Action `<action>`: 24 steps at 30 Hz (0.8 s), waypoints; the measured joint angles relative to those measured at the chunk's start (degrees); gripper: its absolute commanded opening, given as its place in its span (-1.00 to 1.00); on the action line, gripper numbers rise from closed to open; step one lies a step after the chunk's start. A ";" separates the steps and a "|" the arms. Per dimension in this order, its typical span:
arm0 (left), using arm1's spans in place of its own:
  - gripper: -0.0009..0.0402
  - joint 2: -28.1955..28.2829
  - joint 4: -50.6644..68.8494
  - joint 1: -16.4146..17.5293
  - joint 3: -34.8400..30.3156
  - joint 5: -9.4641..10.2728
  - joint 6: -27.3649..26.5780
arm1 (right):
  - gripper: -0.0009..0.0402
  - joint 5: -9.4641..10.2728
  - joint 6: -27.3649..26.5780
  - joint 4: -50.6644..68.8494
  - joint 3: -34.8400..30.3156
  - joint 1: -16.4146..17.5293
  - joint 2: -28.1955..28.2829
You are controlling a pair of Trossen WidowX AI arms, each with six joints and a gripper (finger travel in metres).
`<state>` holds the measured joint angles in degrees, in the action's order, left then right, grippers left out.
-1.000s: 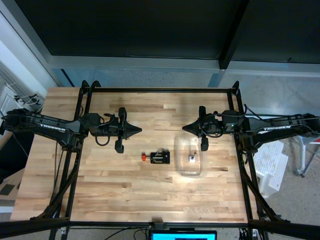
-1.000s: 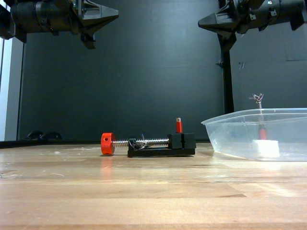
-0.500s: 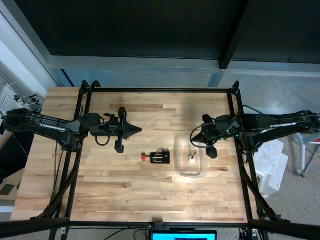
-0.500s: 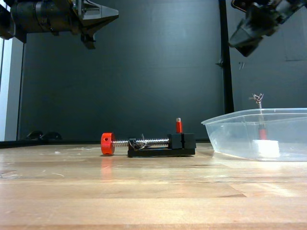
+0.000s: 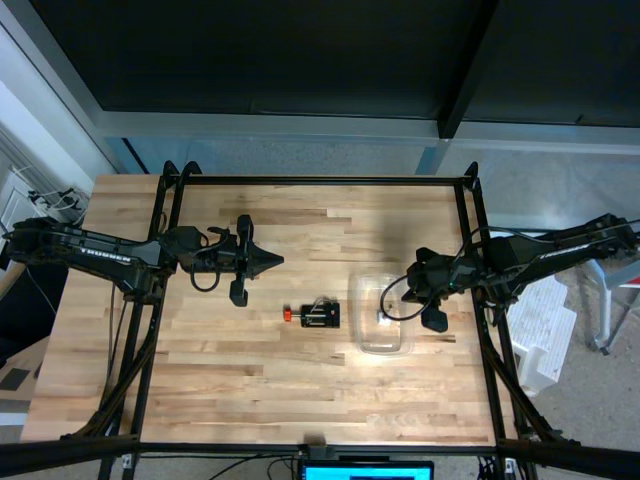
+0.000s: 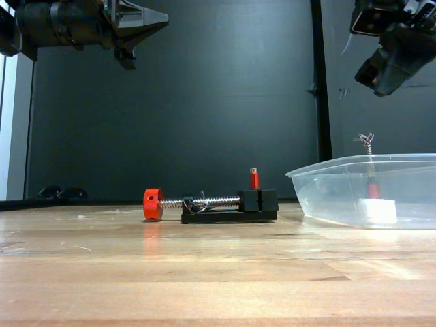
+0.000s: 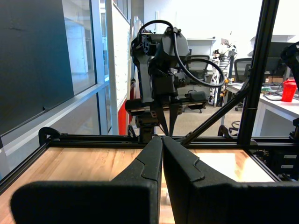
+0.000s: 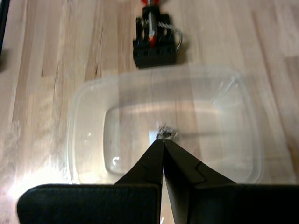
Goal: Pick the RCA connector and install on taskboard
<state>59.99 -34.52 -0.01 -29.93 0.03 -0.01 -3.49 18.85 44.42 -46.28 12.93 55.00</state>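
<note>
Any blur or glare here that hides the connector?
Right wrist view: tray and connector smeared, glare on the table beside the tray; shut right gripper hangs over the tray. Low view: sharp, connector visible through the tray wall. Left wrist view: shut left gripper, high over the table's left side, backlit.

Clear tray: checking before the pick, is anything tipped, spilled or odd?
Nothing stands out. The connector sits upright inside the tray; right gripper, shut, hangs above it; left gripper, shut, high at left.
</note>
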 measured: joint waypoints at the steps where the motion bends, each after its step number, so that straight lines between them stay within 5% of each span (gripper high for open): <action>1: -0.96 0.00 -0.02 0.00 -0.02 0.00 0.00 | -0.96 -0.04 0.37 0.37 0.00 0.35 0.44; 11: -0.96 0.00 0.00 0.00 0.00 0.02 0.00 | -0.91 -0.11 0.46 1.44 0.00 1.27 6.56; 24: -0.96 0.00 0.00 0.00 -0.02 0.02 0.00 | -0.31 -1.90 0.42 0.61 0.02 1.44 12.41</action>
<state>59.99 -34.52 -0.01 -29.95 0.05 -0.01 -5.39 19.27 45.04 -46.26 14.37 67.42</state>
